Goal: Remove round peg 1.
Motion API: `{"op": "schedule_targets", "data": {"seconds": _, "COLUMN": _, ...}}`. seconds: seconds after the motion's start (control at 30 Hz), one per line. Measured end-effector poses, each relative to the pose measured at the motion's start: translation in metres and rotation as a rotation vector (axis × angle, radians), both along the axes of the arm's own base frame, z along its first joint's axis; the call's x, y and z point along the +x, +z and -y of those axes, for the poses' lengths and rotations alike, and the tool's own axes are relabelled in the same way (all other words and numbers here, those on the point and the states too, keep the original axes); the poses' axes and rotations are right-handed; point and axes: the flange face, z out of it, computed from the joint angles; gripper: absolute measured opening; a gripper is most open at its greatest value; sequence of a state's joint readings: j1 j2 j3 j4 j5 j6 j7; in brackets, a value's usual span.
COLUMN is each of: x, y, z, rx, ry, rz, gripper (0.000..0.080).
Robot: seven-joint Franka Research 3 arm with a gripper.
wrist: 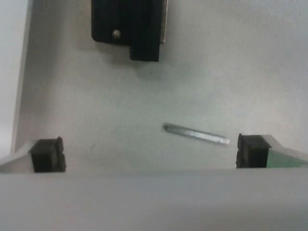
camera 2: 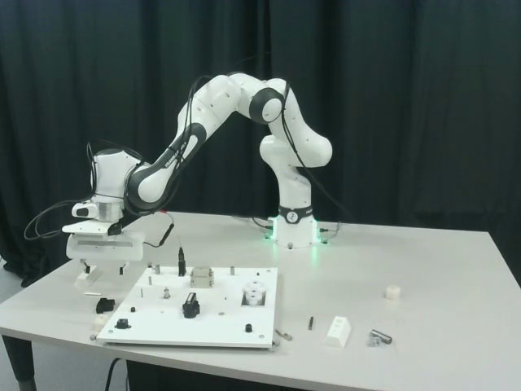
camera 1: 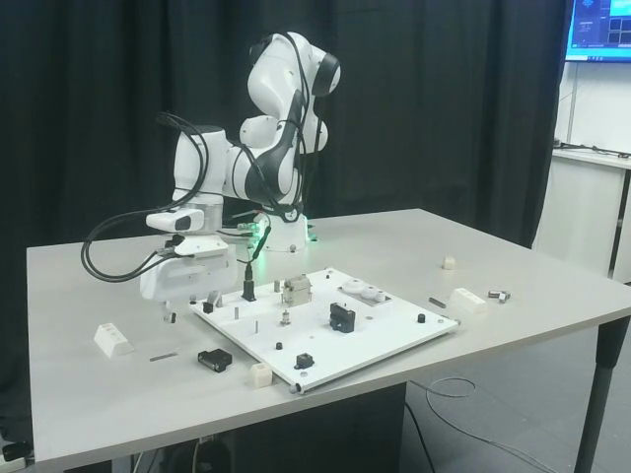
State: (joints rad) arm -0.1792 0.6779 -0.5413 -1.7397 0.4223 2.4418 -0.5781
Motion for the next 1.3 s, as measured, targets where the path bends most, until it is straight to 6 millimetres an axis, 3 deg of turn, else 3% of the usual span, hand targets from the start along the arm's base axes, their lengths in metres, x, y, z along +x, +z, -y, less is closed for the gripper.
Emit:
{"op": "schedule_targets", "data": {"seconds": 0.8, "x": 0.000, "y": 0.002, "z": 0.002, "rx": -0.002, "ry": -0.002, "rz": 0.004, "gripper": 0.0800}}
{"op": "schedule_targets", "data": {"seconds": 1.3, "x": 0.011, "y": 0.011, "z": -0.001, "rx": 0.017, "ry": 0.002, "rz": 0.018, "gripper": 0.0800}}
